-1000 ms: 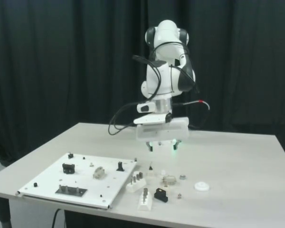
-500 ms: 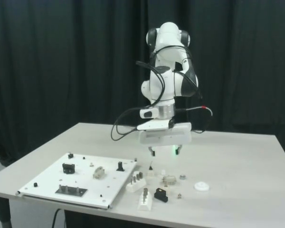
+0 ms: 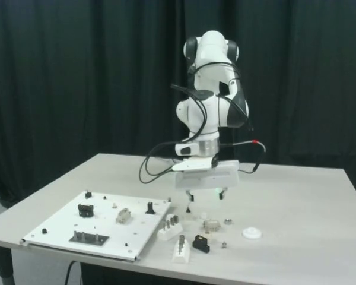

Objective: Pick Ethernet.

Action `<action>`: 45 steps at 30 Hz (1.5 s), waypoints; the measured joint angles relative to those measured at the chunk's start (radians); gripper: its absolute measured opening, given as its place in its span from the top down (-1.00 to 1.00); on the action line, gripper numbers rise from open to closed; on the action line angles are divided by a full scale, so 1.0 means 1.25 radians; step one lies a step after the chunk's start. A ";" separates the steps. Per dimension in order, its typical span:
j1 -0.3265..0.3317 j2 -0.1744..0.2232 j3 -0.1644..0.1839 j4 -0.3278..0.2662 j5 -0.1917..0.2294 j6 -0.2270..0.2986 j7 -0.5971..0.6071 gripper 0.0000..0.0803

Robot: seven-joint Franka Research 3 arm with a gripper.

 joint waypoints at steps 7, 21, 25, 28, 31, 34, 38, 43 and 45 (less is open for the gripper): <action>0.000 0.017 0.000 0.000 0.006 0.006 -0.002 -0.99; -0.002 0.056 0.000 0.000 0.044 0.047 -0.033 -0.99; -0.002 0.065 0.000 0.002 0.052 0.049 -0.037 -0.99; -0.002 0.071 0.000 0.004 0.060 0.049 -0.041 -0.99; -0.002 0.077 0.001 0.007 0.068 0.049 -0.047 -0.99; -0.002 0.081 0.002 0.009 0.072 0.049 -0.050 -0.99; -0.002 0.086 0.005 0.010 0.077 0.049 -0.050 -0.99; -0.002 0.093 0.009 0.014 0.081 0.049 -0.050 -0.99; -0.002 0.095 0.010 0.015 0.081 0.049 -0.050 -0.99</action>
